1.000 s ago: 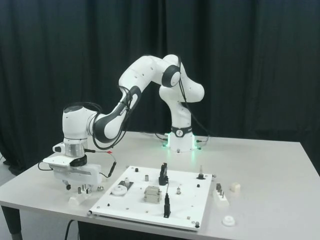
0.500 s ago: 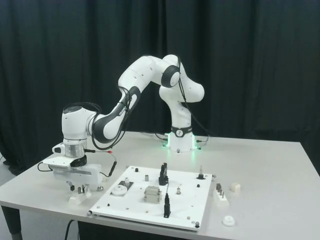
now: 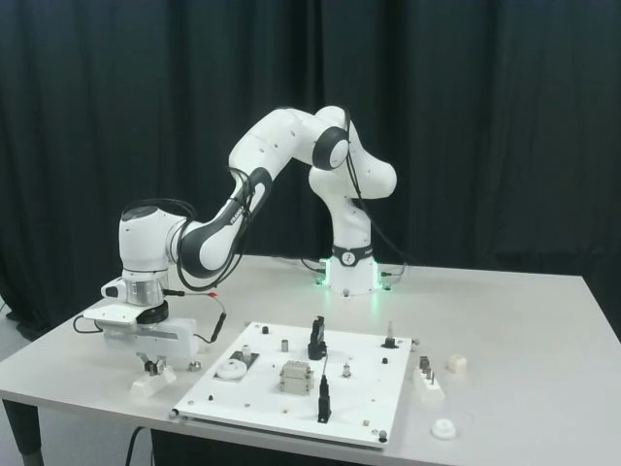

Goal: Pick round peg 3.

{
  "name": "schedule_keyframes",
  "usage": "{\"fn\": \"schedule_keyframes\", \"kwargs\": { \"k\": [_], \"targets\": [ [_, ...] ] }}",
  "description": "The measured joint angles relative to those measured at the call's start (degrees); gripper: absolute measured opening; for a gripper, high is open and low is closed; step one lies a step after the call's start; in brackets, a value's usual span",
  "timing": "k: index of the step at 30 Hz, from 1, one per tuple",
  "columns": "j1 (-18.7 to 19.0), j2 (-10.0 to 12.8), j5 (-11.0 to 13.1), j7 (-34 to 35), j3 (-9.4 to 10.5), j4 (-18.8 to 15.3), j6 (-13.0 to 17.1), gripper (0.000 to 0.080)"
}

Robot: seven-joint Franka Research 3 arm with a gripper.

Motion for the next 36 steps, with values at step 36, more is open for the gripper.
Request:
{"fn": "schedule_keyframes", "kwargs": {
  "k": [36],
  "targets": [
    [-0.28,-0.13,0.0,0.79,-2.8,7.39,-12.57,0.0113]
  ]
}}
